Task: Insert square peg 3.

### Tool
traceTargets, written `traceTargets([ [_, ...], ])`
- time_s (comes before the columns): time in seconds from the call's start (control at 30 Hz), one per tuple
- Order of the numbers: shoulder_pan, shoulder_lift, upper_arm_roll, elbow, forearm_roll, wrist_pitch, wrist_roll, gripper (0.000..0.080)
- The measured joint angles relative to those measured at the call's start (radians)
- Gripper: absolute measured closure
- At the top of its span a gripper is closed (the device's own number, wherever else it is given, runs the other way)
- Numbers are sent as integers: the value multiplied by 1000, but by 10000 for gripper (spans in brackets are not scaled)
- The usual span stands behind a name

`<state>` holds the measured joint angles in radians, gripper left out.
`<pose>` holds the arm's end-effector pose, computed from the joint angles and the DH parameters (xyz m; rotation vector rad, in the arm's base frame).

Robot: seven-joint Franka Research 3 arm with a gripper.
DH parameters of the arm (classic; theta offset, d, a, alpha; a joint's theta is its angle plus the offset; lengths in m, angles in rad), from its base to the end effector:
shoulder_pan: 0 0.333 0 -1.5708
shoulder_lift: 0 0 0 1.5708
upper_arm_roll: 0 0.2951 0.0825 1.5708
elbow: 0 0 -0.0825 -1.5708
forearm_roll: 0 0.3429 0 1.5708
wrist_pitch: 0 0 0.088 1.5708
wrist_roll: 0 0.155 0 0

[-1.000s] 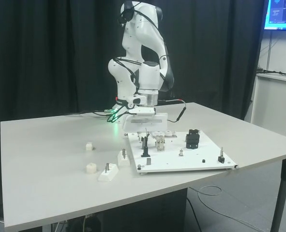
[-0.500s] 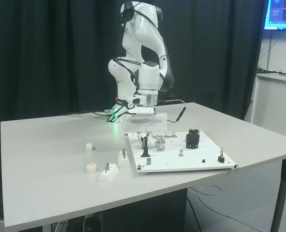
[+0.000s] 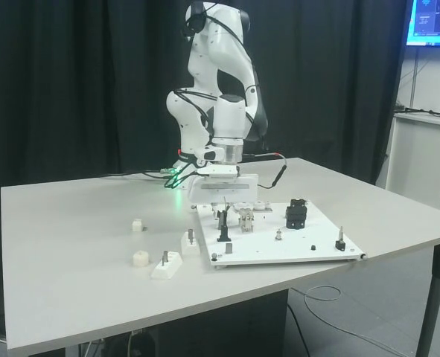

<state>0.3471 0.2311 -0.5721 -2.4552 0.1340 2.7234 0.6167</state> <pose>0.4568 -0.1186 0.1961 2.7517 -1.4069 0.1416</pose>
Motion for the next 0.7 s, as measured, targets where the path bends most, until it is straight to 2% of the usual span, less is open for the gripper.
traceTargets([
  [0.47, 0, 0, 0, 0, 3, 0, -3, 689],
  [0.7, -2, 1, 0, 0, 3, 0, -43, 689],
])
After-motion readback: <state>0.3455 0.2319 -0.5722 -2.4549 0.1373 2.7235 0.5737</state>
